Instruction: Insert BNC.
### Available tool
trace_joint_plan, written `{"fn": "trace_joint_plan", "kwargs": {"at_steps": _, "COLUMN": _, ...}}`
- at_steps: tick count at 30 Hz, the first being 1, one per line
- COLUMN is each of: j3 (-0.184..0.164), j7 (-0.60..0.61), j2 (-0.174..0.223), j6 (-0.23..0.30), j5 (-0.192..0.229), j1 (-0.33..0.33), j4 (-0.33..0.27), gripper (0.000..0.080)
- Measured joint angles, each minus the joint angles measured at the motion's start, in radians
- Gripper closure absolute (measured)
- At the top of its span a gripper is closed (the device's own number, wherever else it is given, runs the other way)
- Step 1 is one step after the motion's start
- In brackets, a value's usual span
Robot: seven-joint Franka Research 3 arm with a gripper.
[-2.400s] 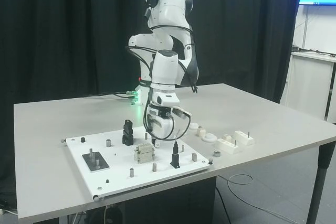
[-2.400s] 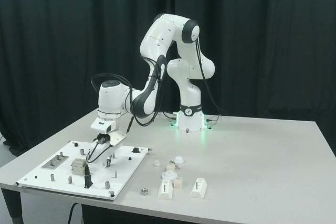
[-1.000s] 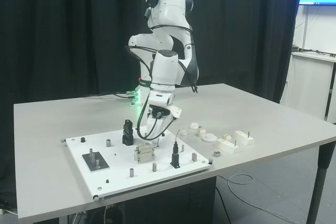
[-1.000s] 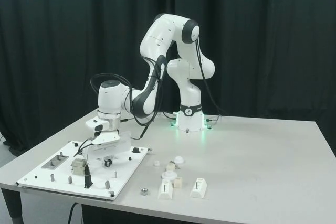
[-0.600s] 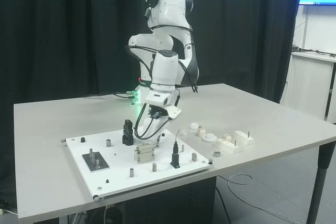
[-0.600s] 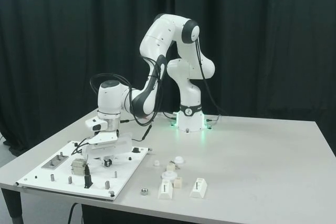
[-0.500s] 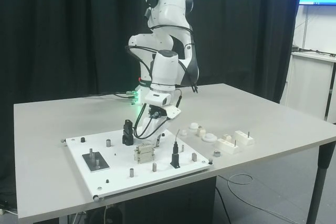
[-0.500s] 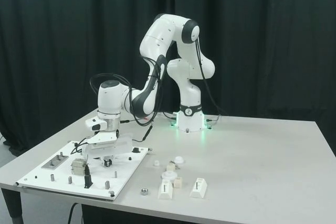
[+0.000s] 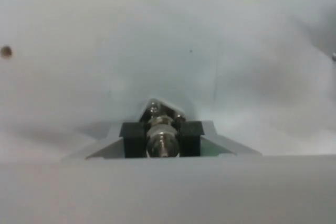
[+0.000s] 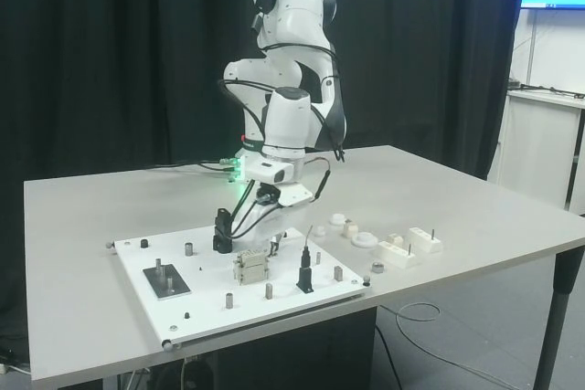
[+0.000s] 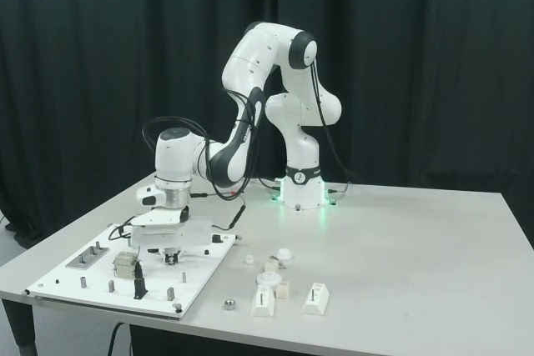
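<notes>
The BNC connector (image 9: 161, 142) is a small metal barrel standing on the white task board (image 10: 196, 303), near its middle. My gripper (image 9: 161, 139) is shut on it, with a black fingertip (image 9: 134, 139) pressed against each side. In the first room view the gripper (image 10: 272, 238) reaches down to the board from the white hand above. The second room view shows the hand's broad side level above the gripper (image 11: 171, 254). The socket under the connector is hidden.
The board (image 11: 198, 277) also carries a black plug (image 10: 220, 230), a grey block (image 10: 165, 280), a grey boxy connector (image 10: 249, 267), an upright black part (image 10: 304, 277) and several short pegs. White loose parts (image 10: 411, 246) and a nut (image 10: 377, 268) lie on the table beside it.
The hand has turned about its own axis over the same spot on the board, so its broad side now faces the second room camera. The cable loop swung round with it.
</notes>
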State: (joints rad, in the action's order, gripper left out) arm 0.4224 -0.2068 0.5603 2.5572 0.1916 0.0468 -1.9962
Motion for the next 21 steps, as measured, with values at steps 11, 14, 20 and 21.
{"fn": "trace_joint_plan", "kwargs": {"at_steps": 11, "j3": 0.000, "j7": 0.178, "j2": 0.002, "j6": -0.016, "j5": 0.001, "j1": -0.001, "j4": 0.009, "gripper": 0.0673}}
{"fn": "trace_joint_plan", "kwargs": {"at_steps": 14, "j3": 0.000, "j7": 0.223, "j2": 0.002, "j6": -0.018, "j5": 0.001, "j1": -0.001, "j4": 0.010, "gripper": 0.0673}}
{"fn": "trace_joint_plan", "kwargs": {"at_steps": 20, "j3": -0.001, "j7": 0.274, "j2": 0.002, "j6": -0.018, "j5": 0.001, "j1": -0.001, "j4": 0.010, "gripper": 0.0673}}
{"fn": "trace_joint_plan", "kwargs": {"at_steps": 21, "j3": -0.001, "j7": 0.276, "j2": 0.002, "j6": -0.018, "j5": 0.001, "j1": -0.001, "j4": 0.010, "gripper": 0.0673}}
